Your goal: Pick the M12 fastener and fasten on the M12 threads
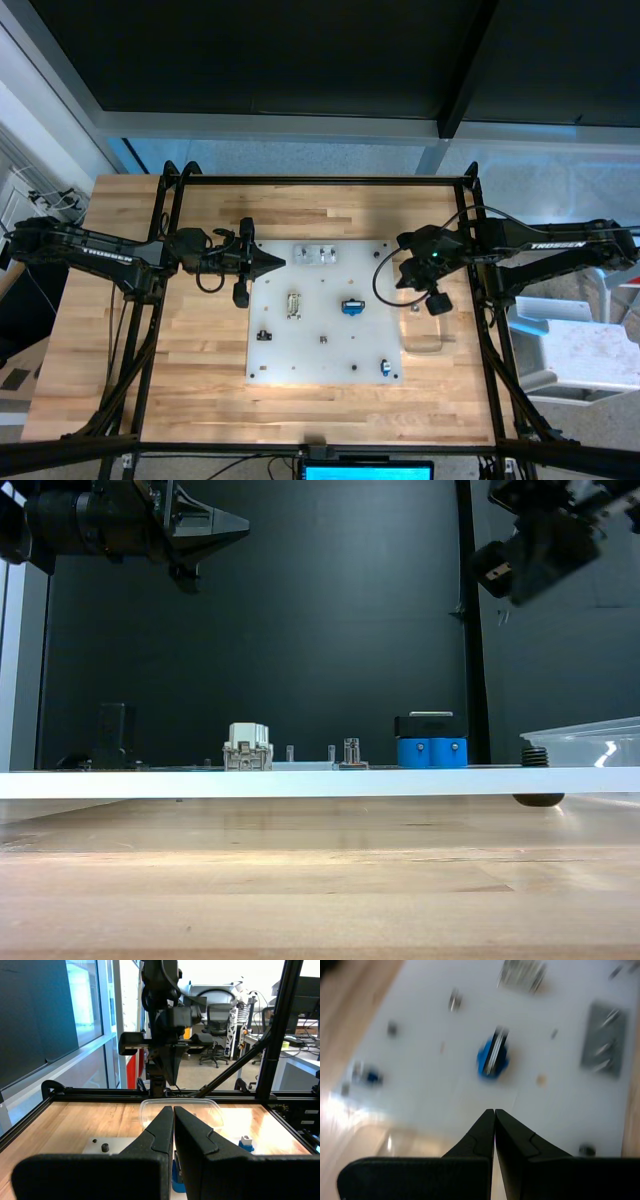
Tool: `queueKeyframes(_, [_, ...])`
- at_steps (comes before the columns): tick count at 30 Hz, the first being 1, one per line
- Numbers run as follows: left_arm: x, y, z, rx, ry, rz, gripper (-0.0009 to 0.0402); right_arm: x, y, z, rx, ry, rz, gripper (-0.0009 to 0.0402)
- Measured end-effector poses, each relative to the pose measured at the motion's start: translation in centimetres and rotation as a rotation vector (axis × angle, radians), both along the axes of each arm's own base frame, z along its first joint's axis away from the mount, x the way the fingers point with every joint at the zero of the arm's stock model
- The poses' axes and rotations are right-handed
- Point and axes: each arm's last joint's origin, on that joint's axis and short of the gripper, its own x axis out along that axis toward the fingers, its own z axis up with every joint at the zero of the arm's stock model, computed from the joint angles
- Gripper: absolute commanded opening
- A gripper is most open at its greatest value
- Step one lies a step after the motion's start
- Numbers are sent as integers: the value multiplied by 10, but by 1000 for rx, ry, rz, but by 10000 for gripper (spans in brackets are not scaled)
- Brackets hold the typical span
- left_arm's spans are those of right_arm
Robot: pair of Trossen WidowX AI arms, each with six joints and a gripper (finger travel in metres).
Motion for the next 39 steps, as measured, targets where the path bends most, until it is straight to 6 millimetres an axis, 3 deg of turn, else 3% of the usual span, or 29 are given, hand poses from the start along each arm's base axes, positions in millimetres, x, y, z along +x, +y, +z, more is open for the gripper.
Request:
queueKeyframes(5, [0,0,0,0,0,0,0,-5,0,-5,-79,106,128,0])
queueKeyframes(11, [0,0,0,0,0,0,0,-17,1,-10,-221,196,431,0])
queueKeyframes(23, [0,0,0,0,0,0,0,-8,2,-27,-420,353,716,7])
queueKeyframes(39, [0,0,0,0,0,0,0,4,30,-49,-482,430,1044,106])
